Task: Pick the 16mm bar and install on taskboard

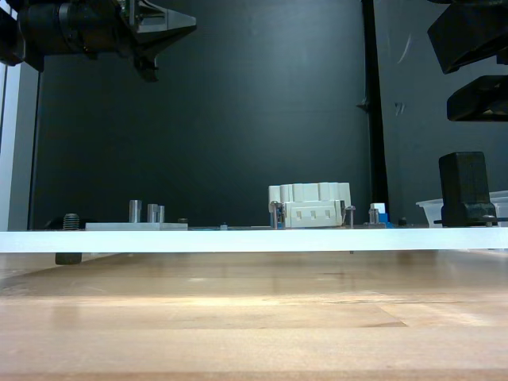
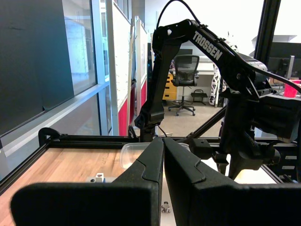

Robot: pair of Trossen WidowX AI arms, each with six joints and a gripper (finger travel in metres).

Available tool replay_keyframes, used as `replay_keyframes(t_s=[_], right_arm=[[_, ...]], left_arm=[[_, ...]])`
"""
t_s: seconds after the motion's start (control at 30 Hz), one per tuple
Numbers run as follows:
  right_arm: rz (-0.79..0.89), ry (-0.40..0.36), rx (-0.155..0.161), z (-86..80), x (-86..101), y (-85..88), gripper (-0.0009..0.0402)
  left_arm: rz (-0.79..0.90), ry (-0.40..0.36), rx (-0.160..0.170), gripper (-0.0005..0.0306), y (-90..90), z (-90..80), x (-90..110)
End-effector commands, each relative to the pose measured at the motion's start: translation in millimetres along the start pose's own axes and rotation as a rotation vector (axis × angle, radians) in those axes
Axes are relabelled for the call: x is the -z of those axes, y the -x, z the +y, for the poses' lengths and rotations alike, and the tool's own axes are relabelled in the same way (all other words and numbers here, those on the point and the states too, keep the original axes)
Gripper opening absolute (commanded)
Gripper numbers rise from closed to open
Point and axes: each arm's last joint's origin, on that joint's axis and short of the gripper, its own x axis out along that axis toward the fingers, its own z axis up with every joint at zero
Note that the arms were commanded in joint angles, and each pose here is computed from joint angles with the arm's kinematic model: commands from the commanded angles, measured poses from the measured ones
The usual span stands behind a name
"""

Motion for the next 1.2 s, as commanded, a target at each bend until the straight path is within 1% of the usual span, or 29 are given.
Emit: replay_keyframes(t_s=[0.03,0.4,0.67,0.77,0.9,1.2], right_arm=[[0.002,0.0,0.002,-0.1,0.2,-0.1,0.0046],[-0.006,-0.001,-0.004,0.0,-0.3,2.4,0.0185],[-0.016,-0.001,-0.012,-1.9,1.4,9.2,0.0259],[-0.025,-0.002,-0.02,-3.2,2.3,13.9,0.0278],[-0.036,-0.003,-0.028,-5.5,4.4,21.2,0.0291],[-0.071,-0.006,-0.057,-12.7,11.1,42.4,0.0293]], left_arm=[[-0.001,0.0,0.0,0.0,0.0,0.1,0],[-0.001,0.0,0.0,0.0,0.0,0.0,0],[-0.001,0.0,0.0,0.0,0.0,0.0,0],[-0.001,0.0,0.0,0.0,0.0,0.0,0],[-0.001,0.0,0.0,0.0,0.0,0.0,0],[-0.001,0.0,0.0,0.0,0.0,0.0,0]])
